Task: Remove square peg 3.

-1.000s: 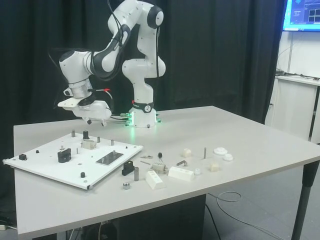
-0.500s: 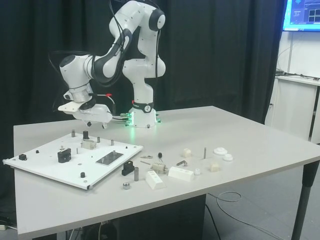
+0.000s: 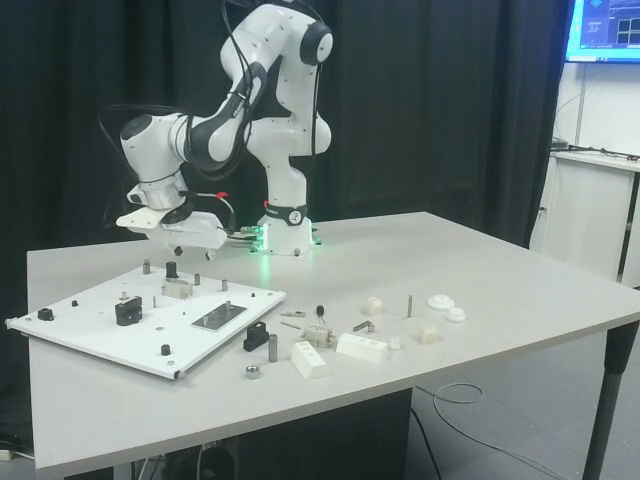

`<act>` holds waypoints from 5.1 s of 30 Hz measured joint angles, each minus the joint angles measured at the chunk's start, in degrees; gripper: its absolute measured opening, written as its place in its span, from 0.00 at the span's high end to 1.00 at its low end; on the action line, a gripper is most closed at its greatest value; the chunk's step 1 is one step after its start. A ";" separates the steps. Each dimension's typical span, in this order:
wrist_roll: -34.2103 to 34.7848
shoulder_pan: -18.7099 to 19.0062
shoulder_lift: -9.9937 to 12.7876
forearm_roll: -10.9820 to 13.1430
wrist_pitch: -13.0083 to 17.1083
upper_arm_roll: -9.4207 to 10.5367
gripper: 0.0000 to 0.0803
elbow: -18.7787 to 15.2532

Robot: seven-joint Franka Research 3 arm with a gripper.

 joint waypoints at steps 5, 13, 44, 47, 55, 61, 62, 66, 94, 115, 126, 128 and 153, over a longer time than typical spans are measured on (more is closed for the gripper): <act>-0.02 0.00 0.39 0.16 0.20 0.43 0.00 0.00; -0.32 0.00 1.51 0.74 1.34 0.92 0.00 0.00; -3.60 -0.10 6.55 4.55 3.33 1.68 0.00 0.00; -3.86 -0.10 6.94 4.91 3.49 1.73 0.00 0.00; -4.36 -0.23 7.67 5.63 3.71 1.94 0.00 0.00; -4.91 -0.39 8.35 6.01 3.76 2.04 0.00 0.00; -4.98 -0.41 8.44 6.04 3.77 2.06 0.00 0.00; -5.19 -0.42 8.63 6.30 3.85 2.17 0.00 0.01; -6.48 -0.84 9.50 8.69 4.54 2.58 0.81 -0.28; -6.22 -0.84 9.51 8.60 4.40 2.61 0.90 -0.19; -6.22 -0.84 9.52 8.19 4.11 2.62 0.91 -0.03; -6.22 -0.85 9.53 8.17 4.09 2.62 0.91 -0.03; -6.86 -0.86 9.71 7.39 3.96 2.91 0.91 0.26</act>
